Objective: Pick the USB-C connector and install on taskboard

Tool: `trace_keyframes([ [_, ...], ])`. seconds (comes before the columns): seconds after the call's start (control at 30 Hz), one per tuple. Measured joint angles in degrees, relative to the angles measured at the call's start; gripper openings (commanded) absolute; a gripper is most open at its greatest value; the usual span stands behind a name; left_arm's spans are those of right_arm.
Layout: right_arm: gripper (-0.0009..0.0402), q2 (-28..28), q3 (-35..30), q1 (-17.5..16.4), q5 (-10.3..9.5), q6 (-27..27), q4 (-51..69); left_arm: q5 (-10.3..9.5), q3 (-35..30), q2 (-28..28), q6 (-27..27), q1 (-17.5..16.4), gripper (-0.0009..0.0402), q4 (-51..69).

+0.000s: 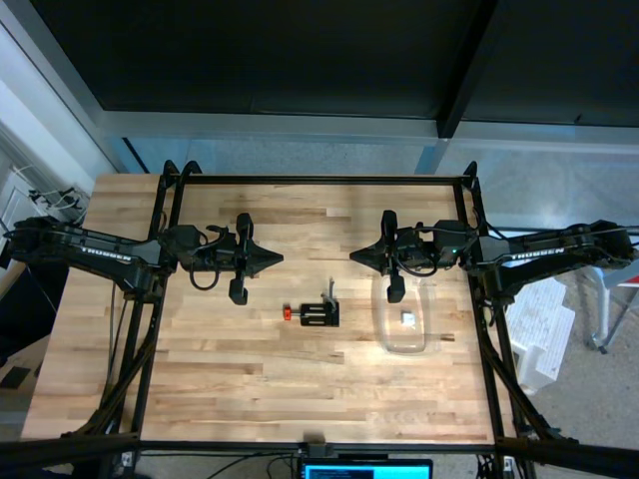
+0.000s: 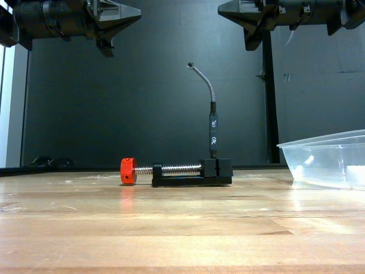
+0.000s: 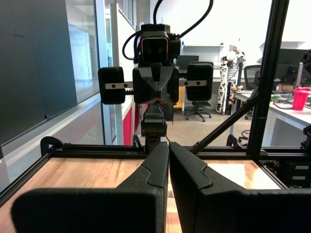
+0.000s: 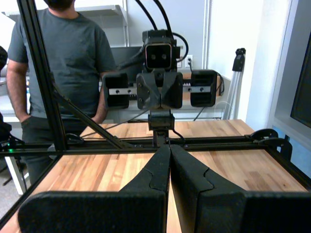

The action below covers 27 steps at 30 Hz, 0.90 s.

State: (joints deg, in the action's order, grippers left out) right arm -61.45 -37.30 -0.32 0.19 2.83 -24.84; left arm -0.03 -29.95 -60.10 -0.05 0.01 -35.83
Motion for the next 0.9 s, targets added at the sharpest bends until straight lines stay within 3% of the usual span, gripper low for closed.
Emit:
trace_keyframes([
  [0.4, 0.0000, 0.39, 5.68, 0.11, 0.22, 0.26, -7.85, 0.00, 0.00, 0.00, 0.02, 0.00, 0.0000, 0.02],
  [0.9, 0.0000, 0.33, 3.67, 0.09, 0.20, 1.38, -4.07, -0.02, 0.00, 0.00, 0.02, 0.00, 0.0000, 0.00],
])
